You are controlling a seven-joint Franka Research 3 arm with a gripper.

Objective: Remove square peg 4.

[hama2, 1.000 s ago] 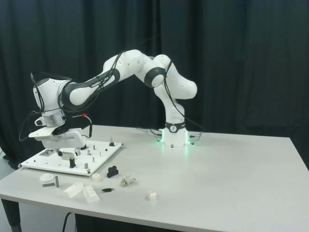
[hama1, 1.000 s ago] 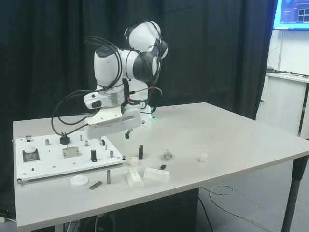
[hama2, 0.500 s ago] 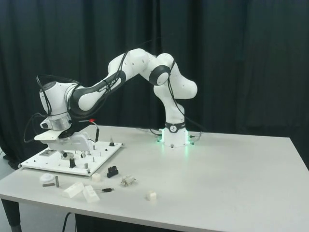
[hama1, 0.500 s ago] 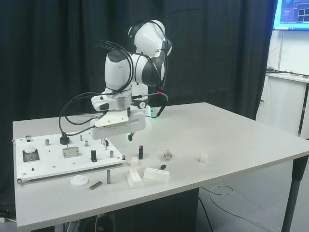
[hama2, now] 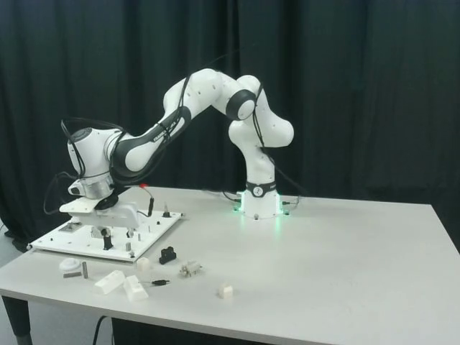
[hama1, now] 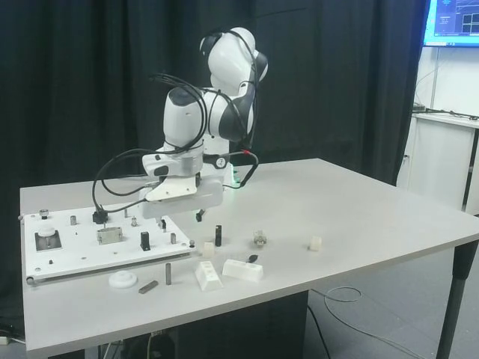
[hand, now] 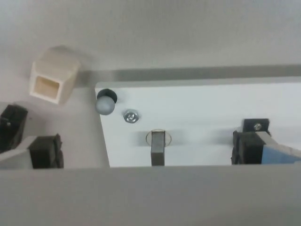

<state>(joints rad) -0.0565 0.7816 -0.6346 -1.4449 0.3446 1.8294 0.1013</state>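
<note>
peg: square peg 4, as i judge it, is the grey square post (hand: 157, 151) standing upright in its round seat, close to the right edge of the white board (hama1: 82, 258)
board: lies at the left end of the desk (hama1: 359, 217)
change: over the last second the gripper (hama1: 197, 216) has swung from the middle of the board towards its right edge, and the elbow has risen
position now: hovering over the board's right part, apart from the peg
grip: cannot tell, the tips are hidden
nearby: a hollow white cube (hand: 52, 75) sits on the desk just off the board
meaning: likely still the approach; peg not yet out
</note>
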